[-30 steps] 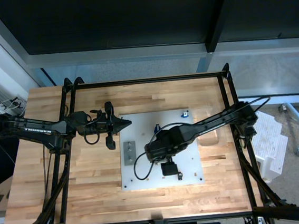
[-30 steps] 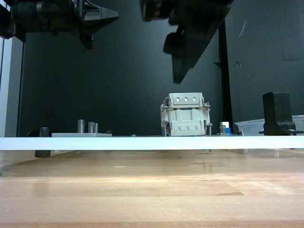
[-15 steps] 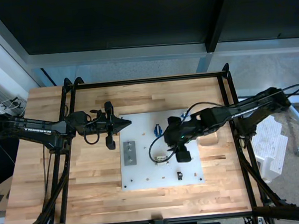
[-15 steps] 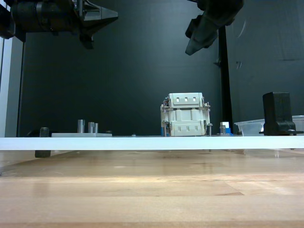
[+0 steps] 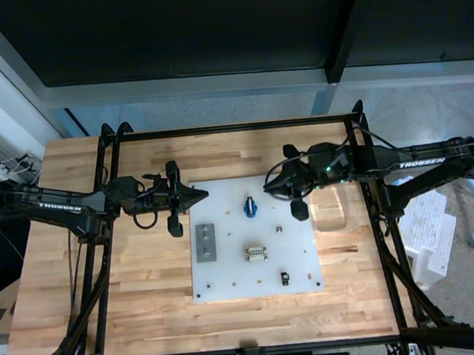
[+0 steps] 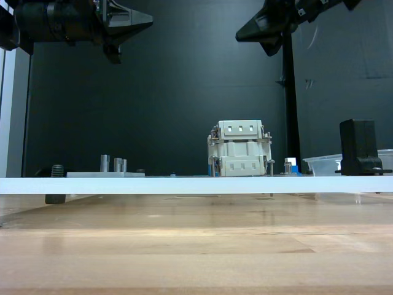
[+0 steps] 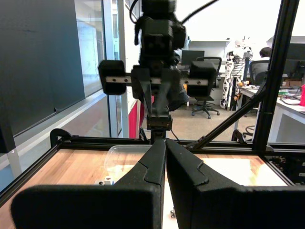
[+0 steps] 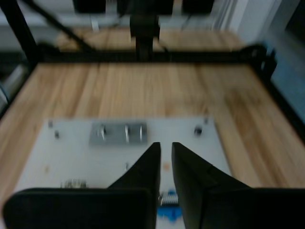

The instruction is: Pick the HAN10E connector and install on the hub

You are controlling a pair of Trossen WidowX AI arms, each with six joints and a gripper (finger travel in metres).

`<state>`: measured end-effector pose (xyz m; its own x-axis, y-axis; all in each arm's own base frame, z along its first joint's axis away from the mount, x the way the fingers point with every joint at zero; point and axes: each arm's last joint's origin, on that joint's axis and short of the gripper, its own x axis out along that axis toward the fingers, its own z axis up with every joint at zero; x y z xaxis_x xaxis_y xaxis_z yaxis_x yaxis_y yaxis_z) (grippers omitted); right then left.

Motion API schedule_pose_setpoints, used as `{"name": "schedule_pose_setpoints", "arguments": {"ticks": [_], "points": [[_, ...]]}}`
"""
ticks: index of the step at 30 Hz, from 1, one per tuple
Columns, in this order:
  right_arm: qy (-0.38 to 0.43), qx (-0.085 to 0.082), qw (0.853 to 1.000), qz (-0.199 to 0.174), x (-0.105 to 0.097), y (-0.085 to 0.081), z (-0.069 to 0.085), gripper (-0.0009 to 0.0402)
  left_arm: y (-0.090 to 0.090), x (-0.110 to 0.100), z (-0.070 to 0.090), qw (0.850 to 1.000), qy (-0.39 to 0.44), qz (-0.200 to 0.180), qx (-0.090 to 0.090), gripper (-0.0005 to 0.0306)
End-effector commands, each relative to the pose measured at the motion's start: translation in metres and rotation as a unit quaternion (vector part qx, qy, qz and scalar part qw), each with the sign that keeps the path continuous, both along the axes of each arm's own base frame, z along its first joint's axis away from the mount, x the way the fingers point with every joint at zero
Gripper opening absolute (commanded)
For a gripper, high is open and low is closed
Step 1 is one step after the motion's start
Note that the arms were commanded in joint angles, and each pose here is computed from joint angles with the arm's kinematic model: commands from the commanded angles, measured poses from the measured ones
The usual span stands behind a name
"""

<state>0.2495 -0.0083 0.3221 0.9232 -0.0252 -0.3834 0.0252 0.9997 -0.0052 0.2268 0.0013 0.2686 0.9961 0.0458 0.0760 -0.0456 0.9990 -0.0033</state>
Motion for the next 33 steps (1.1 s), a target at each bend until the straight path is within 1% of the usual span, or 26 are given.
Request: {"name": "schedule_pose_setpoints", "arguments": {"ticks": [1, 4, 7, 11, 14, 20, 25, 33], "points": [[-0.057, 0.004, 0.998, -0.003, -0.008, -0.009, -0.001, -0.0003, 0.000, 0.000, 0.000, 1.000, 0.000, 0.000, 0.000, 0.0000], [-0.108, 0.000, 0.994, -0.011, -0.014, -0.013, -0.005, 0.0003, 0.000, 0.000, 0.000, 1.000, 0.000, 0.000, 0.000, 0.0000], [-0.154, -0.002, 0.988, -0.007, -0.018, -0.012, -0.010, -0.0001, 0.000, 0.000, 0.000, 1.000, 0.000, 0.000, 0.000, 0.0000], [-0.190, 0.008, 0.982, -0.008, -0.024, -0.012, -0.018, 0.0000, 0.000, 0.000, 0.000, 1.000, 0.000, 0.000, 0.000, 0.0000], [-0.218, 0.023, 0.976, -0.007, -0.028, -0.011, -0.021, 0.0000, 0.000, 0.000, 0.000, 1.000, 0.000, 0.000, 0.000, 0.0000], [-0.221, 0.025, 0.975, -0.006, -0.033, -0.010, -0.026, 0.0000, 0.000, 0.000, 0.000, 1.000, 0.000, 0.000, 0.000, 0.0000], [-0.221, 0.031, 0.975, -0.001, -0.033, -0.009, -0.026, 0.0000, 0.000, 0.000, 0.000, 1.000, 0.000, 0.000, 0.000, 0.0000], [-0.220, 0.032, 0.975, 0.005, -0.033, -0.008, -0.027, 0.0000, 0.000, 0.000, 0.000, 1.000, 0.000, 0.000, 0.000, 0.0000]]}}
